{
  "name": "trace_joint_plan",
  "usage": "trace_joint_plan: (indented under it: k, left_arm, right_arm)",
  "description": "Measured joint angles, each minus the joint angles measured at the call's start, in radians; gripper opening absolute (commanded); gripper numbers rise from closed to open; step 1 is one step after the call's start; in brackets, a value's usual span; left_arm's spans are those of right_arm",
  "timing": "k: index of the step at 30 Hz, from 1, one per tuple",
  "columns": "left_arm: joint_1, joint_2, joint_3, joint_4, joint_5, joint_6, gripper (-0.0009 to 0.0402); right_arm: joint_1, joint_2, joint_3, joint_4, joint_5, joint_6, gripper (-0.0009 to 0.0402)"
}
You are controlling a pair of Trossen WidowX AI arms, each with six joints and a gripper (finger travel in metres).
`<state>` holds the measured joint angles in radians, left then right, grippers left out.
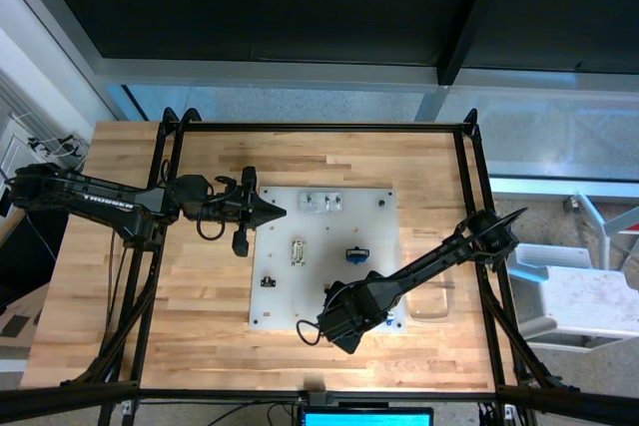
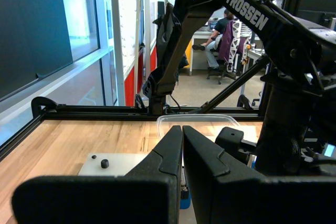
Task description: Unfasten the M12 fastener and place in the container
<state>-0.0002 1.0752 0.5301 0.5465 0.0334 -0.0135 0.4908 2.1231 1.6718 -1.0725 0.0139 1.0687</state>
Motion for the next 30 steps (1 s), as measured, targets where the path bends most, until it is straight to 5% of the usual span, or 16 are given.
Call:
trace_joint_plan:
  k: [6,24,30]
  left_arm:
    - [0.0,0.0,0.0,0.001,0.0,0.0,0.0]
    - [0.0,0.0,0.0,0.001,0.0,0.0,0.0]
    - [0.0,0.0,0.0,0.001,0.0,0.0,0.0]
  right_arm:
    - [-0.002,0.0,-0.004,0.005,-0.003,0.001,0.0223]
    - [-0.002,-0.002,-0.005,0.008,-0.01,0.013,0.0022]
    - [-0.002,-0.002,-0.006,0.033,-0.01,-0.094,0.0002]
